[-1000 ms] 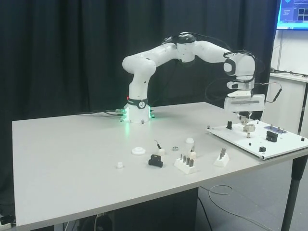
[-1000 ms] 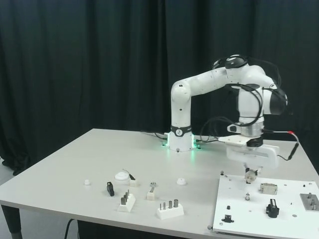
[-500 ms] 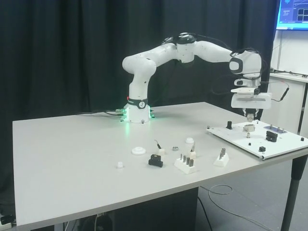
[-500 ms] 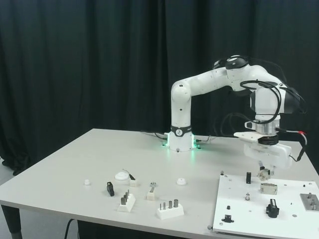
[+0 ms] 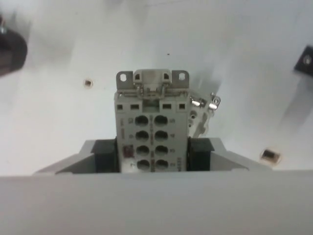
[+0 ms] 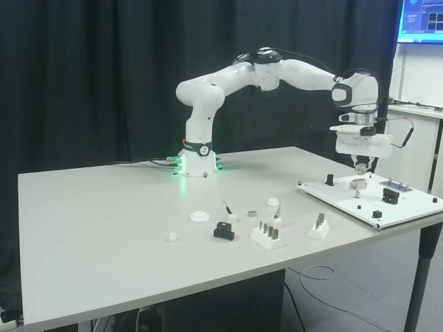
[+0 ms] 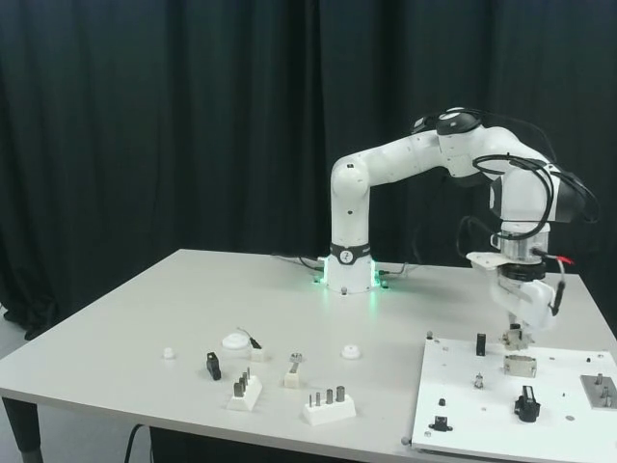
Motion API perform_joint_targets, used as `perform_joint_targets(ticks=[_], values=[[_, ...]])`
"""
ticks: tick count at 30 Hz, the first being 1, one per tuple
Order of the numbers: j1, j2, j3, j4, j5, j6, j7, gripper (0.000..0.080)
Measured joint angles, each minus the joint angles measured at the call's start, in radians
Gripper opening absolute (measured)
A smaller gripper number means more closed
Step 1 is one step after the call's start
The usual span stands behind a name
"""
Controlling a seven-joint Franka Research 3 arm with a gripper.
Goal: Insert waterproof.
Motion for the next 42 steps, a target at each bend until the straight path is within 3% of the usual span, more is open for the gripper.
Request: perform_joint_targets(ticks=[14, 42], values=[[-0.001, 0.000, 0.000, -0.002, 0.000, 0.006, 0.230, 0.0305], [0.015, 0.015, 0.004, -0.005, 0.002, -0.016, 0.359, 0.0305]])
